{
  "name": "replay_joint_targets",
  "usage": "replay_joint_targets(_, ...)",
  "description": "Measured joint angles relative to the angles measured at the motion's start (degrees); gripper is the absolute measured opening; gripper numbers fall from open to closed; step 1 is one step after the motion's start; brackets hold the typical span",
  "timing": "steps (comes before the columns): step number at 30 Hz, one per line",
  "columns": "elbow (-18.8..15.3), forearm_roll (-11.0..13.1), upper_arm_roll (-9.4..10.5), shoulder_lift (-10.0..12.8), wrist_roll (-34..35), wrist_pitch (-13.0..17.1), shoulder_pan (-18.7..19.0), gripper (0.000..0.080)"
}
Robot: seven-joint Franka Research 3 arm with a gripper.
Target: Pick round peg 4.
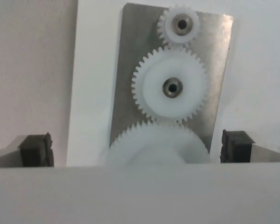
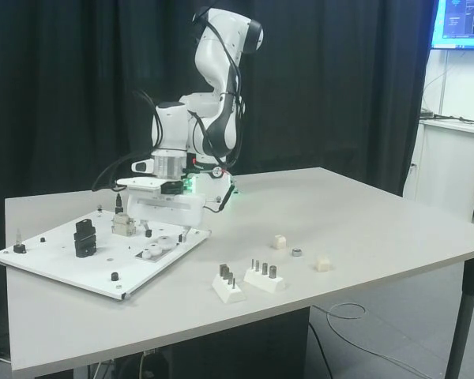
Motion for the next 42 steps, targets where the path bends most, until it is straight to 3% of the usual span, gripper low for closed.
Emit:
replay_joint_targets(14, 1.25, -1.44, -1.08, -0.51, -0.09, -0.72, 0.00, 0.0800)
replay_joint_targets(42, 4.95, -3.28, -2.27, -1.56, -1.74, -6.14, 0.12, 0.0800)
